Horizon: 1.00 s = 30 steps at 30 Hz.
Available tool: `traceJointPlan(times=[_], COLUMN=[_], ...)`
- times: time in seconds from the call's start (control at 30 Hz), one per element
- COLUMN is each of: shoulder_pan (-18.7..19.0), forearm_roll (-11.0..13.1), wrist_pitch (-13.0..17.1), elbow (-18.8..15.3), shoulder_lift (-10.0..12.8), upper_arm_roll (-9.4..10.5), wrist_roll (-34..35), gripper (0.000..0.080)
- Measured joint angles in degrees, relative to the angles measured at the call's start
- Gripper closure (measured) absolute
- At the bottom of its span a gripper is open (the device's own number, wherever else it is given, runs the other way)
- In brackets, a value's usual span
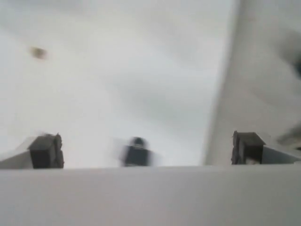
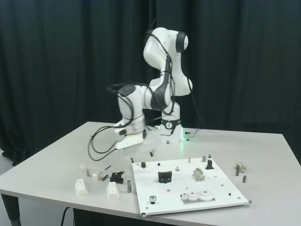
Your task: Remove round peg 2.
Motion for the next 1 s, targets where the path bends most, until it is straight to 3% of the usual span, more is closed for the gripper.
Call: traceJointPlan(times=[0.5,1.0], shoulder_pan=[8.41,14.04], forearm_roll=[-0.1,-1.81], wrist_pitch=[0.47,4.92], elbow=[-9.11,-17.48], shoulder_lift=[-6.69,-10.98], upper_arm_roll=[3.09,7.64], wrist_roll=[11.97,24.56], gripper=[0.0003,0.0003])
